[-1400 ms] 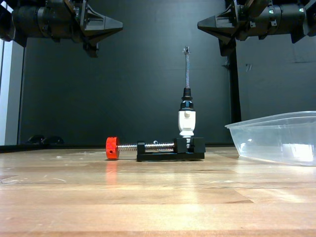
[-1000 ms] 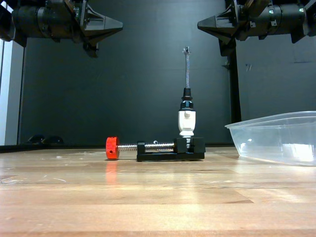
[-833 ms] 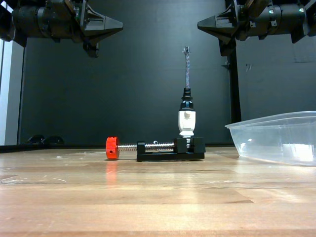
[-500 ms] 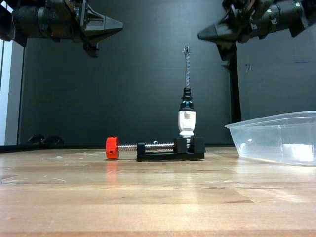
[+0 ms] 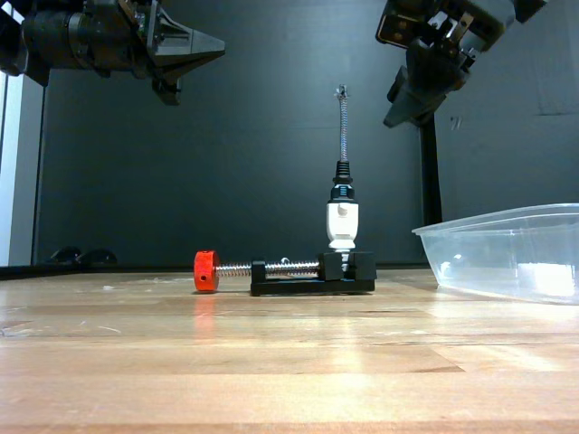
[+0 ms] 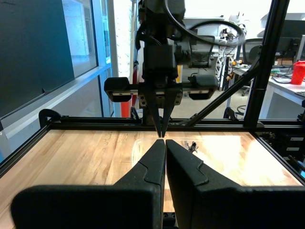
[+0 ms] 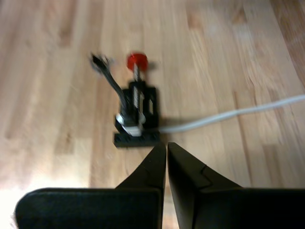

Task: Remove the power plug from the receptacle and place in the container

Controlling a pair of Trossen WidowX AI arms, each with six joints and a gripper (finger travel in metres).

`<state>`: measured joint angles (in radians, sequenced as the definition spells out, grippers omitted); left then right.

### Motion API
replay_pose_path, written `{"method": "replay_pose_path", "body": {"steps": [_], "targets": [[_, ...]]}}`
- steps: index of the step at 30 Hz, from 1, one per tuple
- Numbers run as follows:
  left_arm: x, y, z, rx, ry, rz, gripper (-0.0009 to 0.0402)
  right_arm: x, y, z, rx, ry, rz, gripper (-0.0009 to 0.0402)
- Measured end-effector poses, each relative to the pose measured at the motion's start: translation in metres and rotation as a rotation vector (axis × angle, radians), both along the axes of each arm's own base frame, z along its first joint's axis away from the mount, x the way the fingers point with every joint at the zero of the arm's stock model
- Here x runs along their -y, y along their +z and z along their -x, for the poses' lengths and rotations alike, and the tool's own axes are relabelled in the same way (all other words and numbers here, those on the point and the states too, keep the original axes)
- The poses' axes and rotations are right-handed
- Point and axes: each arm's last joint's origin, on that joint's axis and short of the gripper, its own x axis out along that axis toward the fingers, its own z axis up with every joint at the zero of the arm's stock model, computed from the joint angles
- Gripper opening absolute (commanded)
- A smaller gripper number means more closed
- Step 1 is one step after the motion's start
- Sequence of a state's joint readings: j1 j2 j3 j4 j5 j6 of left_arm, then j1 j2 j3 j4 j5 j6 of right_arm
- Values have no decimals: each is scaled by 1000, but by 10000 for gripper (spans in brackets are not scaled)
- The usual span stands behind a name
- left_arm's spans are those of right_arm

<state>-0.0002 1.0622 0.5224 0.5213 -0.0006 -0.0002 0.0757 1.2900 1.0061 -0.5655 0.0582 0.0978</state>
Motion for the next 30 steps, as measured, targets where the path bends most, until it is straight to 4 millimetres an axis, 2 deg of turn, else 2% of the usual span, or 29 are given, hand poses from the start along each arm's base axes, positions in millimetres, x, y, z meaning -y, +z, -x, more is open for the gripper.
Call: {"method": "replay_pose_path", "body": {"steps": [10, 15, 21, 30], "targets": [[0, 0, 0, 1, 0, 0, 0, -15, -3, -22, -138, -9, 7, 174], [0, 0, 0, 0, 0, 0, 0, -21, -5, -33, -172, 0, 9, 226], [0, 0, 0, 1, 0, 0, 0, -25, -8, -51, -223, -22, 21, 248], [0, 0, 0, 0, 0, 0, 0, -29, -14, -79, -284, -15, 32, 248]]}}
